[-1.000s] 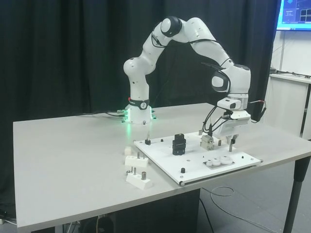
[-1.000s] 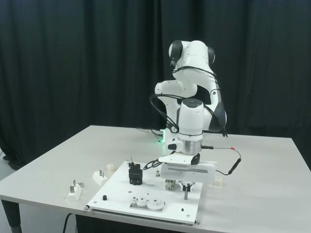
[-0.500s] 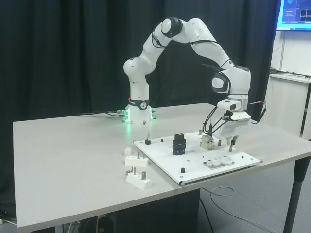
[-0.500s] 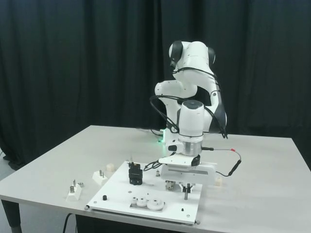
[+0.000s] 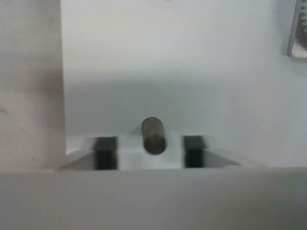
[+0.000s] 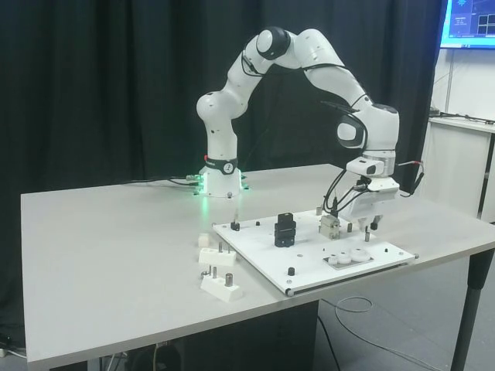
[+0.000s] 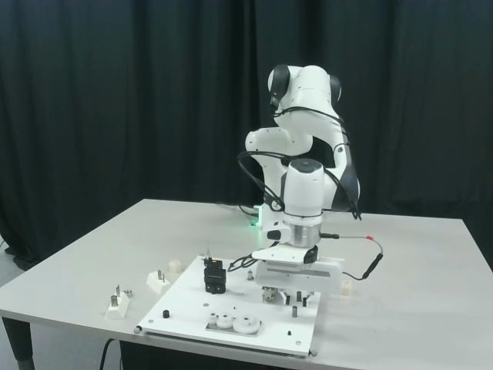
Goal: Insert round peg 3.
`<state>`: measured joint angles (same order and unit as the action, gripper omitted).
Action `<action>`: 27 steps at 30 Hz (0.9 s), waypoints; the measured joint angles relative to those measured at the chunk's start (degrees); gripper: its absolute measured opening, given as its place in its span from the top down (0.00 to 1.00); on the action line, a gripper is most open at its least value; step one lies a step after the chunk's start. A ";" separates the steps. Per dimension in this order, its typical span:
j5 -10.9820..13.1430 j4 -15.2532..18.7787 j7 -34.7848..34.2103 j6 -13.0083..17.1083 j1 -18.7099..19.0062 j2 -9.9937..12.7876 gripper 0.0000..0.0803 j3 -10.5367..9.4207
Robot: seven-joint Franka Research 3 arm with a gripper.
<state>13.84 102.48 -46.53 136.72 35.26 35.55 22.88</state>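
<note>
The round peg (image 5: pixel 154 135), a short grey cylinder, stands upright in the white board (image 6: pixel 309 259), near its edge far from the arm's base. My gripper (image 5: pixel 149 152) hangs just above it, open, with its black fingertips (image 5: pixel 105 152) on either side of the peg and apart from it. In the first room view the peg (image 6: pixel 366 235) shows below the gripper (image 6: pixel 370 224). The second room view has the peg (image 7: pixel 295 311) standing free under the gripper (image 7: pixel 296 298).
On the board stand a black fixture (image 6: pixel 285 230), a grey metal block (image 6: pixel 330 226), three white gears (image 6: pixel 348 257) and a small black knob (image 6: pixel 291 271). White peg holders (image 6: pixel 216 267) sit on the grey table (image 6: pixel 116 247) beside the board. A cable (image 7: pixel 370 266) hangs from the wrist.
The gripper, earlier shut on the peg low over the board, has opened and risen slightly. The peg stays standing in the board.
</note>
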 joint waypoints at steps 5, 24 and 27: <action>0.00 -0.01 0.79 -0.31 0.00 -0.18 0.76 -0.12; 0.07 -1.27 1.37 -2.58 -0.19 -1.15 0.01 -0.15; 0.12 -1.36 1.37 -2.99 -0.25 -1.36 0.01 -0.15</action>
<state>13.96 101.12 -45.16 133.73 35.01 34.19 22.73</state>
